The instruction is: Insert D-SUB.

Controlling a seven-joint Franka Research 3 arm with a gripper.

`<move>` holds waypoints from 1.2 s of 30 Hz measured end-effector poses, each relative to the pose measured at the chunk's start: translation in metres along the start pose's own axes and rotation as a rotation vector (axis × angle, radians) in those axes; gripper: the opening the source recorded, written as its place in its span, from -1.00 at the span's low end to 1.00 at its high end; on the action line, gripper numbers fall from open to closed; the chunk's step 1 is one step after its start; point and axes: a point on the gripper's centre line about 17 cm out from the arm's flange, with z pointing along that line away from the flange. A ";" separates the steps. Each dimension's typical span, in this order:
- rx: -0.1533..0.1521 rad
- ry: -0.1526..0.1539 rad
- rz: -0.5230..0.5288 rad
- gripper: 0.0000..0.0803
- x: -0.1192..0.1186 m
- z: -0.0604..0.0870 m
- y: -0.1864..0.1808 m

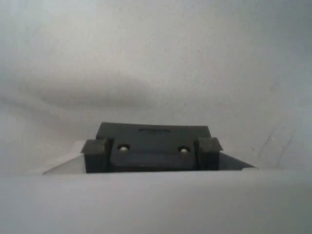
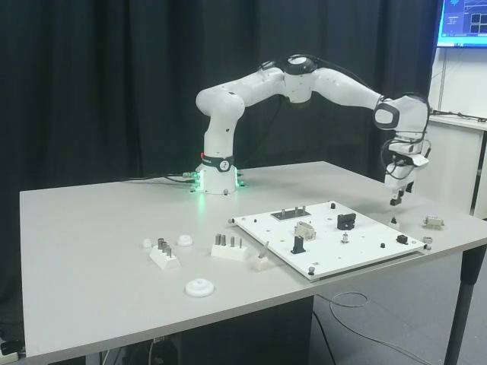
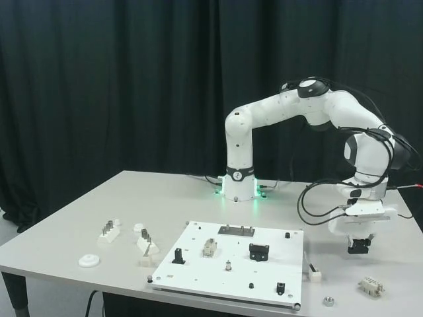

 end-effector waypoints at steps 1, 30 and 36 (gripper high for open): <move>-0.003 0.004 0.015 -0.04 0.001 -0.002 0.002; -0.115 0.062 0.276 -0.04 0.013 -0.054 0.163; -0.122 0.056 0.298 -0.04 0.005 -0.057 0.199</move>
